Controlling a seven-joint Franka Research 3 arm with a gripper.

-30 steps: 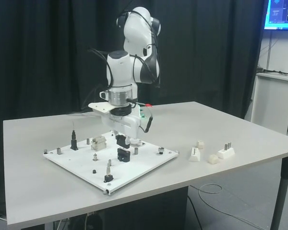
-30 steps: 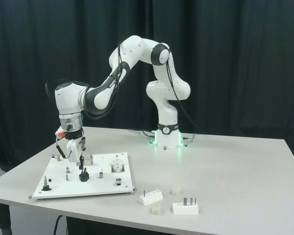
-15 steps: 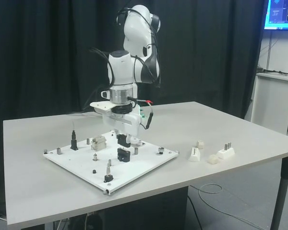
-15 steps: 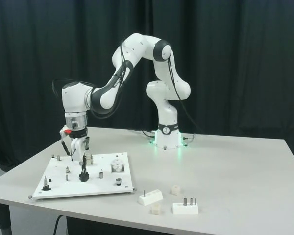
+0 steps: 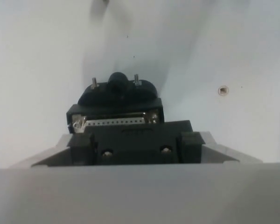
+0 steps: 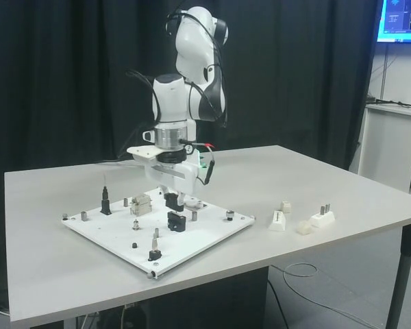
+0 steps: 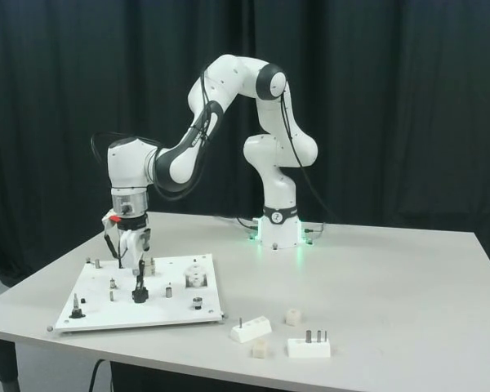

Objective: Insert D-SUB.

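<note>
Currently: two-finger gripper (image 6: 172,201) clenched on black D-SUB plug (image 6: 172,200) | hovers above black D-SUB socket (image 5: 115,103) | flat white board (image 6: 212,229), table's 9 o'clock, second room view

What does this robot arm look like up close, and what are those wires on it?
The arm is white with rounded segments and black joints. A black cable loops along it. Its base glows green. The gripper has black fingers under a grey metal ring.

Black D-SUB plug (image 5: 115,103), pin row showing, over white board (image 6: 192,236)
</note>
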